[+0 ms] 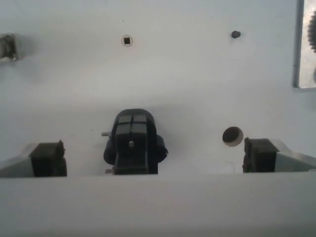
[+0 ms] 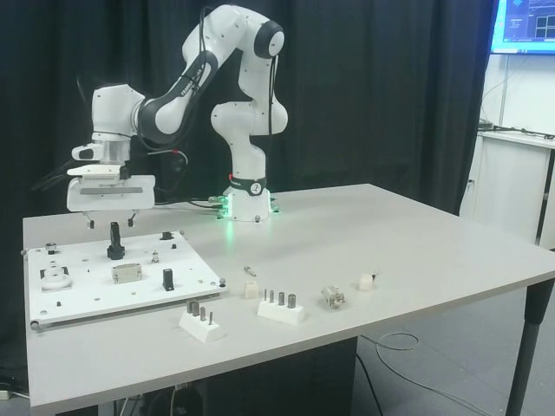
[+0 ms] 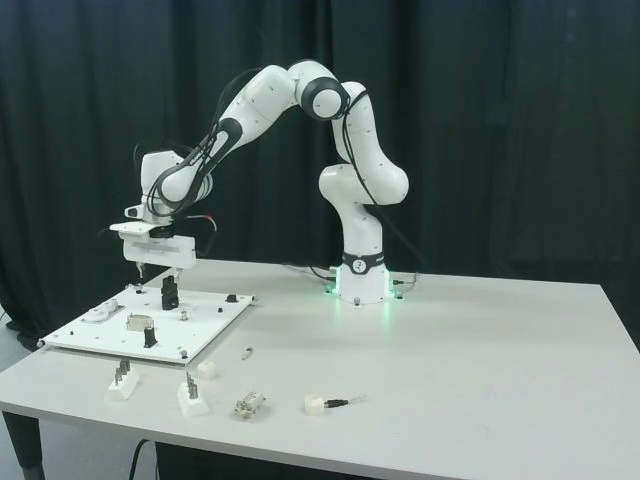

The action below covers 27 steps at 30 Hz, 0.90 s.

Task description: Pick waterproof.

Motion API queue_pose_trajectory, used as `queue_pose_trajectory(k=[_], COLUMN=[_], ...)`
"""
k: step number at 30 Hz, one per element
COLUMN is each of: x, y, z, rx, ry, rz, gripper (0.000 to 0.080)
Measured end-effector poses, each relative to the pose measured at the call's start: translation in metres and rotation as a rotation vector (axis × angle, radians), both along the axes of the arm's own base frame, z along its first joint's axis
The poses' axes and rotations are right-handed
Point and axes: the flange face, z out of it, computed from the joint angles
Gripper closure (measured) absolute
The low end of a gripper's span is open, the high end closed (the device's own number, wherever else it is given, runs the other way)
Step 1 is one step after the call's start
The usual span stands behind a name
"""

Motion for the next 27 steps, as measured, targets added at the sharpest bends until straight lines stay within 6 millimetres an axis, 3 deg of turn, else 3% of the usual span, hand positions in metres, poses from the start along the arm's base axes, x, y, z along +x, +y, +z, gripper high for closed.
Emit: queue_pose_trajectory(k=[27], x=[0.004], y=[0.003], z=[0.014], rx=[0.019], ry=[0.014], rz=[-0.009], gripper=[0.0003])
